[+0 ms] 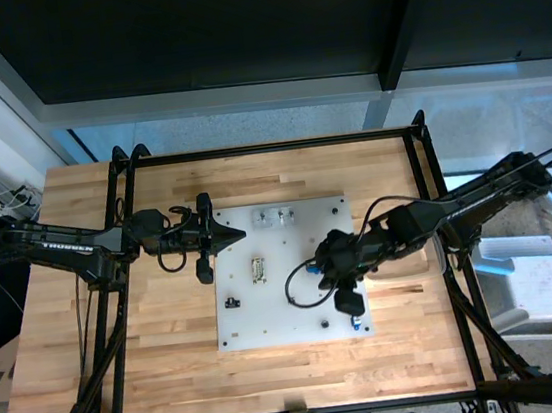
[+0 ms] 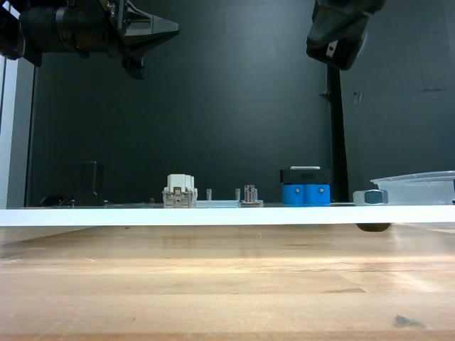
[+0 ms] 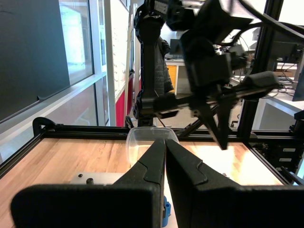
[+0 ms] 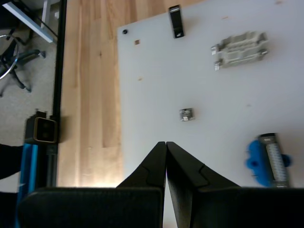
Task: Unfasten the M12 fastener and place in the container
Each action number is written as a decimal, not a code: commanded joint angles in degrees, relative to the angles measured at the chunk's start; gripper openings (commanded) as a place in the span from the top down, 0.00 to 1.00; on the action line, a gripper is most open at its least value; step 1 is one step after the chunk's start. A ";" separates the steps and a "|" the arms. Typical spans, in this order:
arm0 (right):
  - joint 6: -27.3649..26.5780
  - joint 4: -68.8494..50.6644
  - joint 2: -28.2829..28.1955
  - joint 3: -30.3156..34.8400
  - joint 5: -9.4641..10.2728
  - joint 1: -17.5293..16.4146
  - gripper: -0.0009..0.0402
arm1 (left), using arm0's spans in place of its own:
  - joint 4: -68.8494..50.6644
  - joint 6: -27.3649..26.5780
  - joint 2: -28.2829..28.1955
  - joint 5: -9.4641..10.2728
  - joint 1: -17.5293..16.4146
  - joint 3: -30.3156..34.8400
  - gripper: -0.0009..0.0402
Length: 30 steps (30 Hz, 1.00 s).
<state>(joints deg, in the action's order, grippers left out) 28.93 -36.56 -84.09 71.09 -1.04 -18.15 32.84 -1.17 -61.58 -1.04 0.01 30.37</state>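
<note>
Both hands pressed together: left hand (image 3: pixel 165 142) hovered over the white board's (image 1: pixel 269 313) far-left part, right hand (image 4: pixel 166 145) over its right half. M12 nut (image 2: pixel 370 197) sat on its stud at the near right edge, with the clear container (image 2: pixel 419 186) beside the board.

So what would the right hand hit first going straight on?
Probably bare white board, near the small silver post; the right hand points down over it, while the left hand hovers at the board's left edge.
</note>
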 commanded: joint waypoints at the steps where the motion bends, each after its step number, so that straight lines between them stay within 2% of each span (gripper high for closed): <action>1: 1.05 -3.72 -3.52 3.89 -2.27 -1.29 0.98 | 0.00 0.00 -0.02 0.00 0.00 0.00 0.98; 10: 5.62 -20.90 -14.47 16.83 -2.32 -4.33 0.98 | -0.02 0.00 -0.02 0.00 0.00 0.00 0.98; 17: 8.85 -27.19 -21.40 24.00 -1.36 -6.43 0.98 | -0.02 0.00 -0.02 0.00 0.00 0.00 0.98; 19: 9.99 -27.69 -22.64 25.09 -0.20 -6.67 0.98 | 0.00 0.00 -0.02 0.00 -0.02 0.00 0.98; 21: 11.23 -27.85 -23.76 25.86 -0.26 -7.06 0.98 | 0.00 0.00 -0.02 0.00 0.00 0.00 0.98; 24: 11.63 -29.03 -25.64 27.41 0.98 -7.43 0.98 | 0.00 0.00 -0.02 0.00 0.00 0.00 0.98; 30: 12.04 -30.40 -28.04 28.85 1.05 -7.89 0.98 | 0.00 0.00 -0.02 0.00 0.00 0.00 0.98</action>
<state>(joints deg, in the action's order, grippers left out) 40.80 -67.00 -111.79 99.96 0.03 -26.00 32.82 -1.17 -61.58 -1.04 0.01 30.35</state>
